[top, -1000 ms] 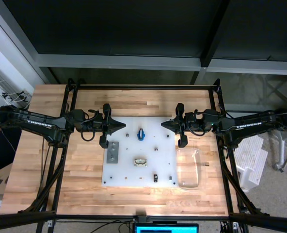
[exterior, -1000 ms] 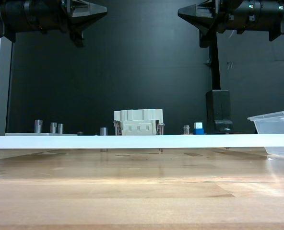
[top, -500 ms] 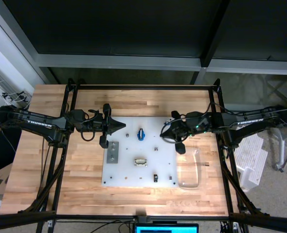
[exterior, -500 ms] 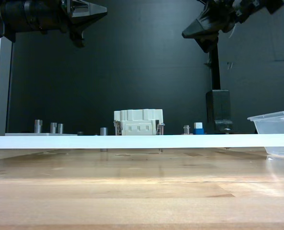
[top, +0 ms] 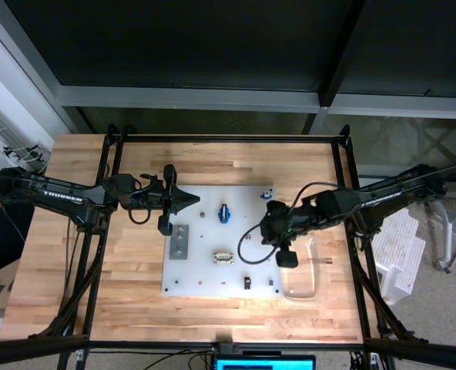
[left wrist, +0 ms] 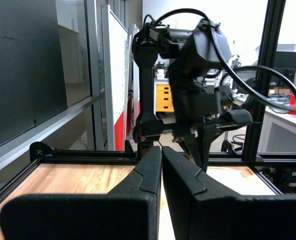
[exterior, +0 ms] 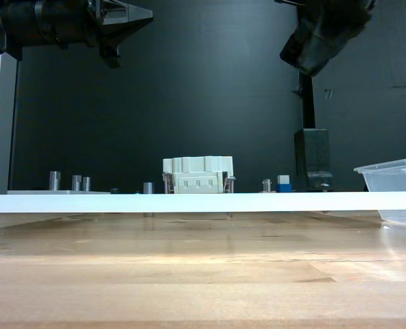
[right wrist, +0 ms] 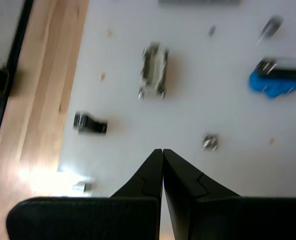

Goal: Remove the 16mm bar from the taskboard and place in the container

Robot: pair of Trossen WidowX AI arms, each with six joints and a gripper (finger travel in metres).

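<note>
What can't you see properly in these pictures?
Which small grey metal peg on the white square plate is the one to remove: too tiny from above.
Clear plastic tray: cut off by low view's edge.
Shut right tool, above the plate's right side: dark blur in low view.
Shut left tool, over the plate's left edge: arm cut off in low view.

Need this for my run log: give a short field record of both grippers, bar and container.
left gripper: shut, raised over the far left corner of the taskboard
right gripper: shut, above taskboard's right part, pointing down
16mm bar: upright on taskboard, ungripped
container: right of taskboard, looks empty
</note>
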